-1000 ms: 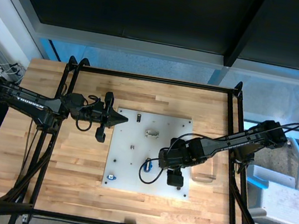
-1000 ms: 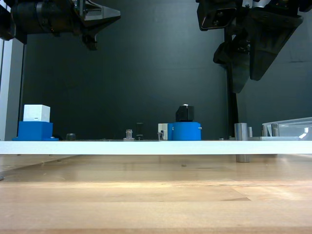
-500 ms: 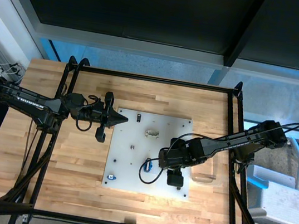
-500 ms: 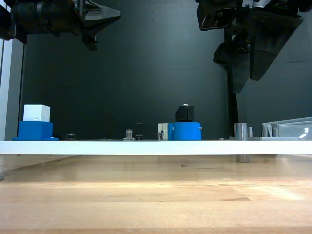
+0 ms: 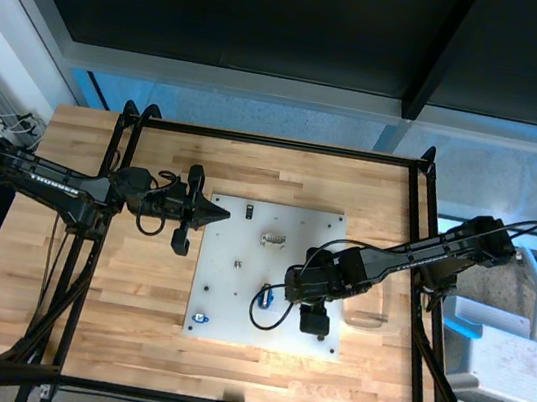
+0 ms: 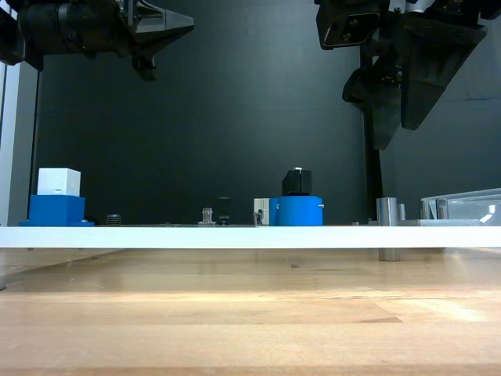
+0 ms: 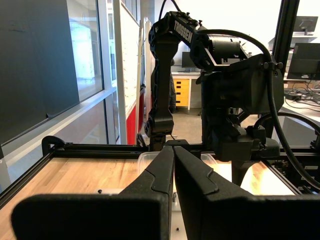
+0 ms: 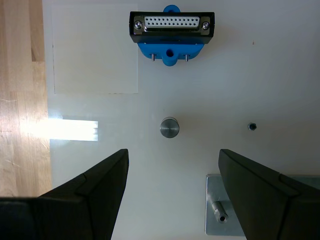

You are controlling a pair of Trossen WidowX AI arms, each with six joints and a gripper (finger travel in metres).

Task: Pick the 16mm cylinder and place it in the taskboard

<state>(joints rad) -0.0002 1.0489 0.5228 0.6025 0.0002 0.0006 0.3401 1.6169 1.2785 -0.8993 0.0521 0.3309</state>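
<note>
Nothing is shifting from half a second ago: the right gripper (image 8: 172,160) is still hovering above the 16mm cylinder (image 8: 169,127), its fingers spread wide and holding nothing. The cylinder is standing upright in a hole in the taskboard (image 5: 224,296) toward its right edge, near the blue-mounted connector (image 8: 171,30), with its lower end poking out beneath the plate in the low view. The left gripper (image 7: 173,150) is staying high over the taskboard's left edge, near the far-left corner, its fingers pressed together on nothing.
</note>
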